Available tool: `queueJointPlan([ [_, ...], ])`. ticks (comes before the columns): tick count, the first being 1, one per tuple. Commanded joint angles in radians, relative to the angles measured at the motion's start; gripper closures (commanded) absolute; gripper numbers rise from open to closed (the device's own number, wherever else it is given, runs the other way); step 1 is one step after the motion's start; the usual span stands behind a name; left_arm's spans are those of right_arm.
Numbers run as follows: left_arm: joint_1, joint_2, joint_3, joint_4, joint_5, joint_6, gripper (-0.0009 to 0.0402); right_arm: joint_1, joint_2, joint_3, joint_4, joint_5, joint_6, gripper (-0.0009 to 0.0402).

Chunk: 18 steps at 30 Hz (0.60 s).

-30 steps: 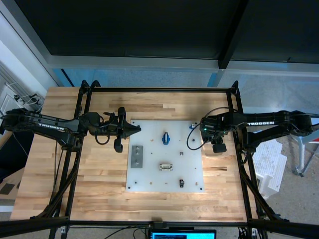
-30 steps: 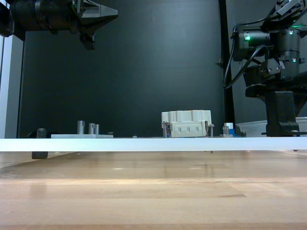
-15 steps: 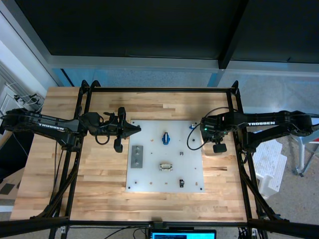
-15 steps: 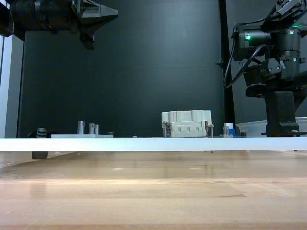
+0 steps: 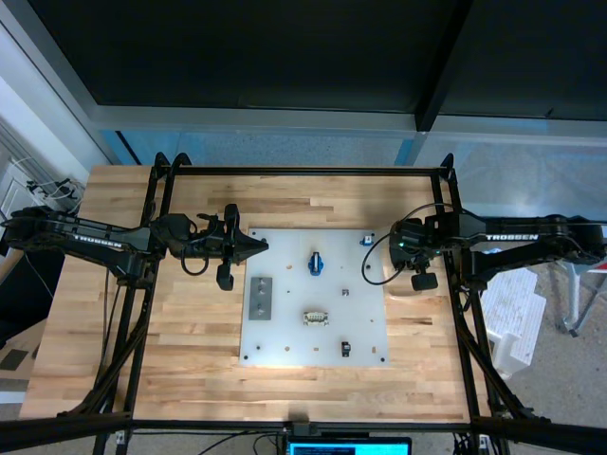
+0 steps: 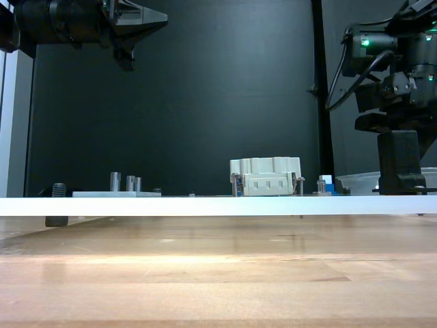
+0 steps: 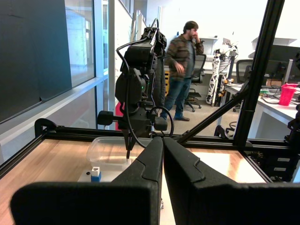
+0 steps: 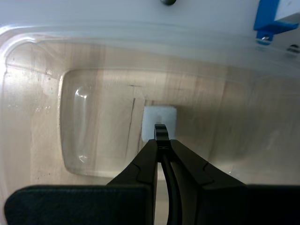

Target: Pick the USB connector and install on taskboard

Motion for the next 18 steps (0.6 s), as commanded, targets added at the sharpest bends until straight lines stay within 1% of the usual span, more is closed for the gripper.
queueJointPlan([
  [1, 0.000, 0.000, 0.000, 0.000, 0.000, 0.000, 0.0393, 0.000, -0.026, 0.001, -0.005, 0.007, 0.000, 0.0393],
  [5, 0.000, 0.000, 0.000, 0.000, 0.000, 0.000, 0.0393, 0.000, -0.034, 0.036, -0.043, 0.007, 0.023, 0.0393],
  [14, 0.000, 0.000, 0.000, 0.000, 0.000, 0.000, 0.0393, 0.001, -0.034, 0.205, -0.192, 0.006, 0.061, 0.0393],
  [18, 0.000, 0.000, 0.000, 0.000, 0.000, 0.000, 0.0393, 0.003, -0.032, 0.262, -0.252, 0.006, 0.087, 0.0393],
])
